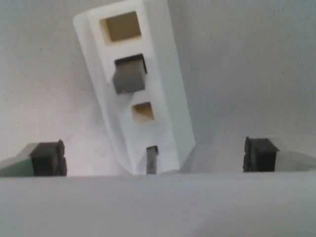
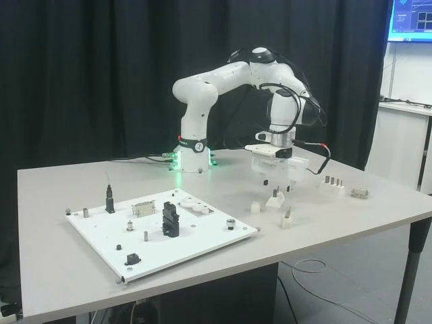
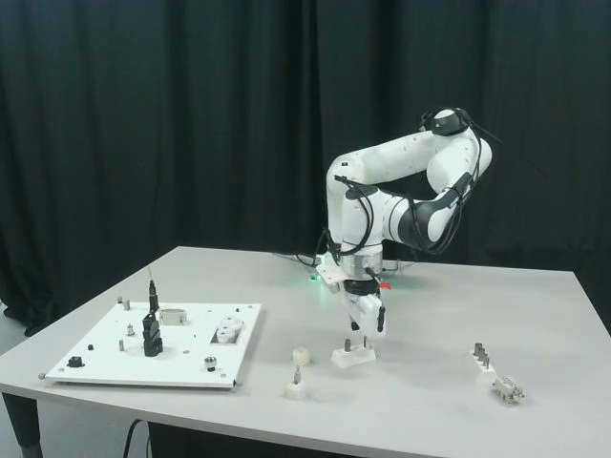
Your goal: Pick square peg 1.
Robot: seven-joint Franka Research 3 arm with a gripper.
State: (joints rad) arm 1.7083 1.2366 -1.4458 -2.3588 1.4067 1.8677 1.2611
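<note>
item: peg [image 1: 130, 79], grey, square, standing in a white holder [image 1: 163, 89] on the desk [image 2: 351, 216], directly under your gripper [image 1: 153, 157]. fingers spread wide, empty. likely small, stiff, smooth metal; pinch its flat sides squarely.

White board [image 2: 158, 233] on grey table [image 2: 61, 196], well apart from jaws; carries black clamp [image 2: 169, 220], upright black probe [image 2: 109, 197], small pegs. Two small white stands [image 3: 297, 373] near jaws. Row of metal pins [image 2: 332, 181] and small connector [image 2: 359, 193] well apart. Black curtain [image 3: 191, 114] behind. Screen [image 2: 412, 19] in room corner.
</note>
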